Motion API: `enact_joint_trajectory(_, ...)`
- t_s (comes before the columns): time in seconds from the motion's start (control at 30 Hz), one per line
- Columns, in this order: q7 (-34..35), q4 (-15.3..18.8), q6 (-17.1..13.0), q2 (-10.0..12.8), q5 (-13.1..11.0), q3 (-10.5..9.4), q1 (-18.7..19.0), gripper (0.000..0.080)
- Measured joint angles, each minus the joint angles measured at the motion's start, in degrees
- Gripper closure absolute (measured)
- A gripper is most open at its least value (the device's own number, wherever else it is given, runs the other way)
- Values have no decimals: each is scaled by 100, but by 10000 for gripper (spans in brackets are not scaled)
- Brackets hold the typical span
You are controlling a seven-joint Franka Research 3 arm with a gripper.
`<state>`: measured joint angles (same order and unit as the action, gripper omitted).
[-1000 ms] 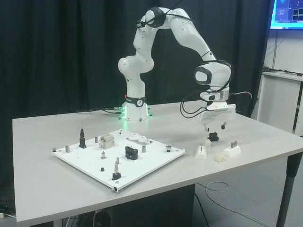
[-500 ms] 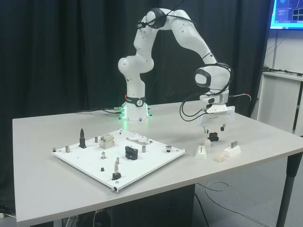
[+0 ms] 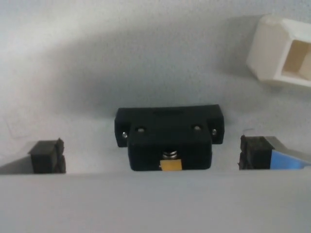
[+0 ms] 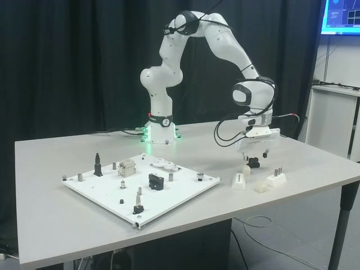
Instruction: Pick D-SUB.
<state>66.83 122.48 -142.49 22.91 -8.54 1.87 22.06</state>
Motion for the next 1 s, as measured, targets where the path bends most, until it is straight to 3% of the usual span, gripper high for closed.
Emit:
enact_joint_trajectory(0.87,111,-48,-21,168,-181,139,-8,3)
enact_joint_trajectory(0.9,120,-48,-21,173,-203,145,-8,104)
enact_joint_trajectory(1.0,122,-48,-21,188,-234,168,-8,104)
